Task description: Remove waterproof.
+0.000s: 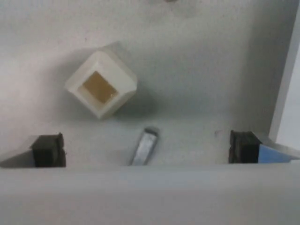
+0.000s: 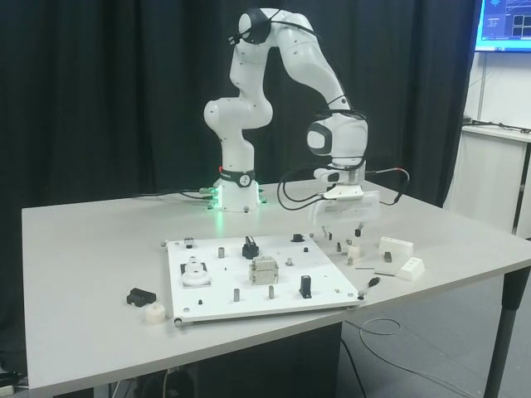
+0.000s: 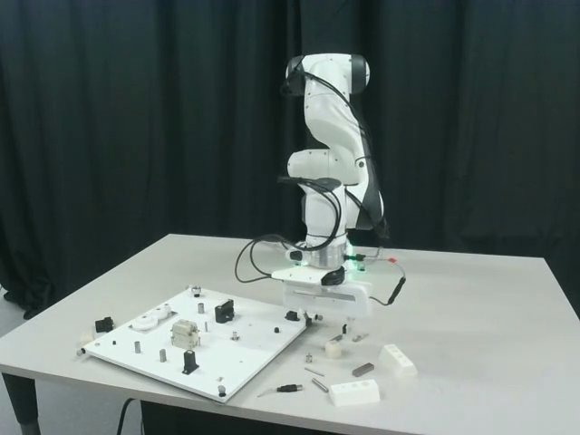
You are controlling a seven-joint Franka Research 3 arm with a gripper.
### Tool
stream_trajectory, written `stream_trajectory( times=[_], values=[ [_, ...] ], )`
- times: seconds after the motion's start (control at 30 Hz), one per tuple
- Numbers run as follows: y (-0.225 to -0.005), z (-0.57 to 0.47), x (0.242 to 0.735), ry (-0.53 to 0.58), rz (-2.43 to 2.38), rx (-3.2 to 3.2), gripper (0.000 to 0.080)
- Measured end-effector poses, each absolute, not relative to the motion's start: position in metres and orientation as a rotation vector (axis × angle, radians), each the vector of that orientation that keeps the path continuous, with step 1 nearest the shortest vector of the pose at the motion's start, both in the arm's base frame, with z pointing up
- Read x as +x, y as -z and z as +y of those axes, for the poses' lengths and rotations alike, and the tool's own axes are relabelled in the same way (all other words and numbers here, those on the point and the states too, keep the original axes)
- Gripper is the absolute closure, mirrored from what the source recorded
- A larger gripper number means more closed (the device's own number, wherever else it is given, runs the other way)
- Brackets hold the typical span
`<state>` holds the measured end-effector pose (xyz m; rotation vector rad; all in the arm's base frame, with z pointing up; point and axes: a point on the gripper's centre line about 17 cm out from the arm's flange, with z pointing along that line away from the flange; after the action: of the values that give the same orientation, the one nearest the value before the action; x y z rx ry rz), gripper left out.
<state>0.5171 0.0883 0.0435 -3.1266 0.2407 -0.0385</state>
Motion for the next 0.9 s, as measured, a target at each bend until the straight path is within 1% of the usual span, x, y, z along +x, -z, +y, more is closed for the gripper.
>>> stream_trajectory(
  times=[0.17, 0.2, 0.23, 0.6, 0.9],
  values=[
    [-0.049, 0.092, 0.518, 0.042, 0.253, -3.125, 0.0049],
    [-0.050, 0.093, 0.518, 0.041, 0.255, -3.125, 0.0014],
    [-0.051, 0.093, 0.518, 0.039, 0.258, -3.125, 0.0006],
    [-0.062, 0.095, 0.517, 0.023, 0.272, -3.127, 0.0003],
    [-0.065, 0.095, 0.518, 0.028, 0.283, -3.125, 0.0003]
  ],
)
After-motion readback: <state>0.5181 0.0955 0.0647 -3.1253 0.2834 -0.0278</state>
